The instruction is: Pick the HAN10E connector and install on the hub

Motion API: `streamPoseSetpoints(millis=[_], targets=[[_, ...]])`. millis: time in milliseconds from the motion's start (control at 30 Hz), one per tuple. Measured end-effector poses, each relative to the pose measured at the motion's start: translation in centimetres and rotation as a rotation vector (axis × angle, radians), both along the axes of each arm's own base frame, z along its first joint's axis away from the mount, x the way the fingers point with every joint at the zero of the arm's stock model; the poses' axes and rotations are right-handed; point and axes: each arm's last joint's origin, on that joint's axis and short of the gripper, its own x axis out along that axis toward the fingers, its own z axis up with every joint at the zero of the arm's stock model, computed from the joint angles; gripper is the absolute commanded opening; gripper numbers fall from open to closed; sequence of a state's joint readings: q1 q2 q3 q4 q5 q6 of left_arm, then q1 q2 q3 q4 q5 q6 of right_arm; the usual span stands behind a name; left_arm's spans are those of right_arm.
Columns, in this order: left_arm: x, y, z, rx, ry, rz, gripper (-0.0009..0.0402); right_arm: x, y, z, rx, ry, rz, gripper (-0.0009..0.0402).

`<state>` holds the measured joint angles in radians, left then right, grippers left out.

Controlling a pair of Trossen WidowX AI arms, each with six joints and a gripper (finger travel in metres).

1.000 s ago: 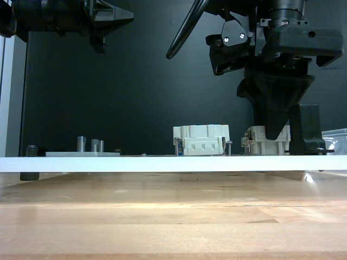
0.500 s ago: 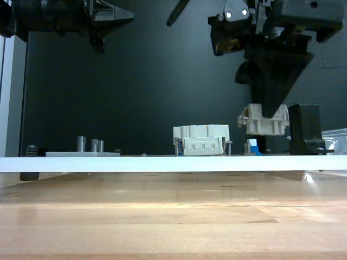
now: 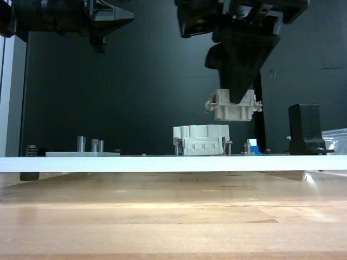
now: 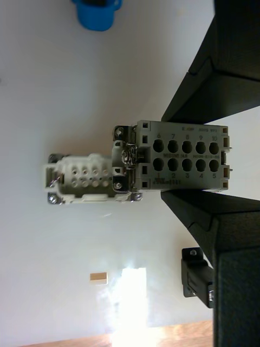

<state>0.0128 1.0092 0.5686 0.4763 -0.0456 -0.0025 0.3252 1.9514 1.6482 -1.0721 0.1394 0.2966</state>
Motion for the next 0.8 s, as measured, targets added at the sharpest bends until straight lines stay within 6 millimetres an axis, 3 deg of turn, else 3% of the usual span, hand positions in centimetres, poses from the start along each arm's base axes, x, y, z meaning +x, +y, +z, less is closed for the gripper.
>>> streamPoseSetpoints(millis=[333,800], targets=[[0.0,0.0,0.0,0.0,0.0,0.0,0.0001,2.6,0.7,-0.5,-0.007,0.011,0.02,0.0069],[0.0,0.0,0.0,0.0,0.001,0.0,0.0001,4.0,0.2,-0.7,-0.003,0.008,0.021,0.0068]])
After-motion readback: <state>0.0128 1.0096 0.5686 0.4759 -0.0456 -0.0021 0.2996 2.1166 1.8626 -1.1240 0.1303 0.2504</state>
